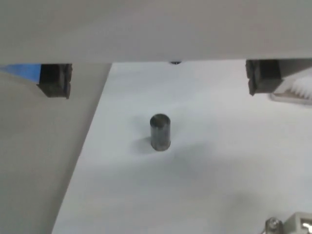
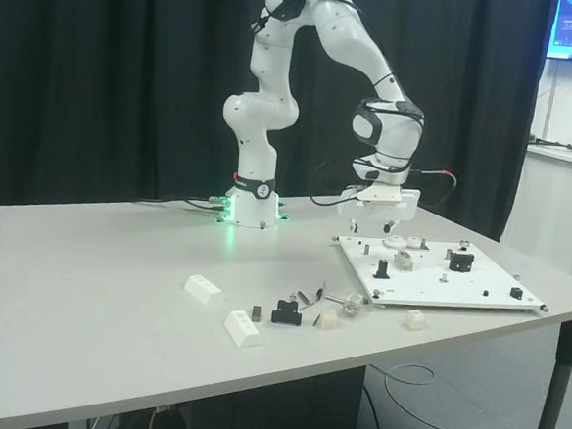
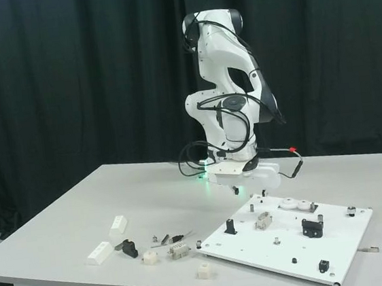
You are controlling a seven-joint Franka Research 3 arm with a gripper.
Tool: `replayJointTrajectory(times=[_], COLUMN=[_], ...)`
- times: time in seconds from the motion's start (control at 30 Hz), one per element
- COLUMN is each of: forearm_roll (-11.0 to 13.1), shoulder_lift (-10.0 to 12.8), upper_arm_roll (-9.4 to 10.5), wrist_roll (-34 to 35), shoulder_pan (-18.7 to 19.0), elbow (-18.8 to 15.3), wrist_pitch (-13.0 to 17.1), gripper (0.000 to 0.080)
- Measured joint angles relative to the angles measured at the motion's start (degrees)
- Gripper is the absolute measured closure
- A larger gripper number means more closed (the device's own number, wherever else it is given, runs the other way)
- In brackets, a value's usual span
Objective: Remove round peg 3.
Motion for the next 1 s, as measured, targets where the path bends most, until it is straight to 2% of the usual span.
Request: replayJointTrajectory(times=[0.33, 1.0], forearm_roll=[0.0, 0.0], shoulder_lift=[2.0, 4.8], upper_arm_roll=[0.0, 0.01], wrist_roll=[0.0, -0.2], shoulder_pan=[0.0, 0.0], elbow=[-0.2, -0.2], wrist_pitch=[2.8, 5.5], gripper=[0.0003, 0.0003])
